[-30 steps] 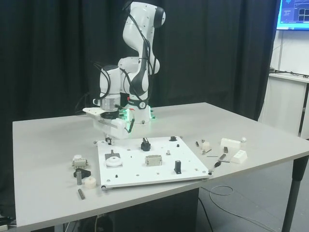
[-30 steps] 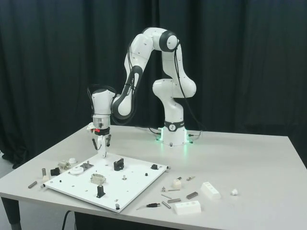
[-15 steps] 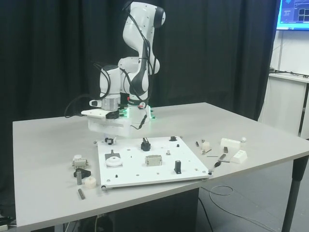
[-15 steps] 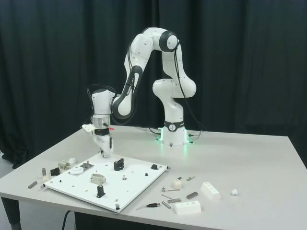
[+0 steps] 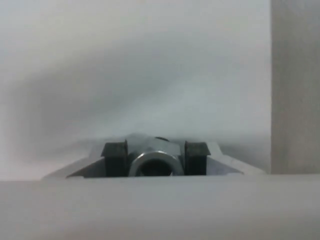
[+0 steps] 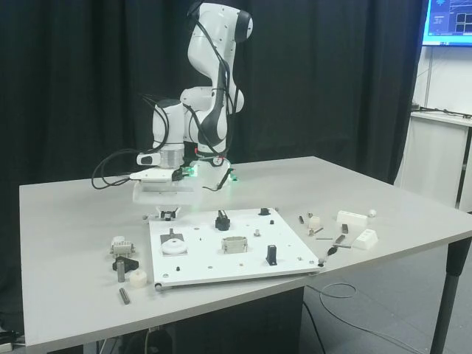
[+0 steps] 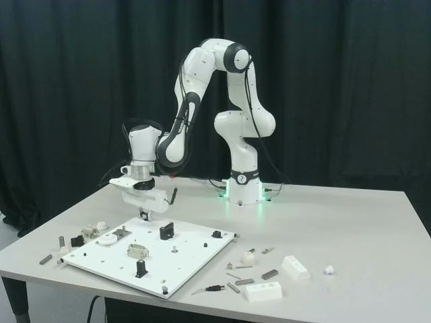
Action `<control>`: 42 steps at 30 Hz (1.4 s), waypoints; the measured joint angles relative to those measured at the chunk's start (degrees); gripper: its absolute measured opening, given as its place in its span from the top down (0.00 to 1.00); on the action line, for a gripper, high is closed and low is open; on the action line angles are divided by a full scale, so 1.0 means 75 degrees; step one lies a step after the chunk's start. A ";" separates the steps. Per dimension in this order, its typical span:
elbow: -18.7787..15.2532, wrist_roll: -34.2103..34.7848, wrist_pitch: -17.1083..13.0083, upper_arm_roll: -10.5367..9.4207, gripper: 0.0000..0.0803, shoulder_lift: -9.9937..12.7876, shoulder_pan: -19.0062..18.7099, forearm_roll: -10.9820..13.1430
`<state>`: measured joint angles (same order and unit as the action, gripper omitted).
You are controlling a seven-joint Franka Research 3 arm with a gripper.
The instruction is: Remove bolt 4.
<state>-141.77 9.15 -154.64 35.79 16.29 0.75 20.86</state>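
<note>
Black curtains all round, and a grey table [image 6: 66, 221] with the white arm bolted at its far side. On it sits a flat white square assembly board [image 6: 287, 254] carrying a few small black fixtures and a white disc [image 6: 174, 247].

The gripper [image 5: 155, 159] hangs low over the board's far left corner, and in the wrist view its two black fingers [image 5: 115, 159] are clamped on a small shiny metal bolt [image 5: 154, 162], one pad on each side of the head. So bolt 4 is in the jaws, right at that corner. I can't tell whether it's out of its hole yet.

What could go wrong: the grip is only on the round head, so if threads are still engaged and the arm pulls straight up, I'd guess it either slips off or tugs the board. A tilted pull could jam it.

Other stuff: loose white blocks [image 7: 262, 291] and little pins off the board's right side, and more small parts, including a white round knob [image 6: 137, 278], on the table to its left. Nothing seems to be crowding the gripper.
</note>
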 joint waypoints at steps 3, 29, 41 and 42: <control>0.0005 -0.0705 0.0019 0.0000 0.70 0.0000 0.0000 0.0006; 0.0116 -0.4829 0.0343 0.0106 0.70 -0.0095 0.0144 0.0455; 0.0203 -0.4938 0.0696 0.0131 0.70 -0.0506 0.0155 0.0530; 0.0211 -0.4938 0.0723 0.0136 0.70 -0.0538 0.0155 0.0530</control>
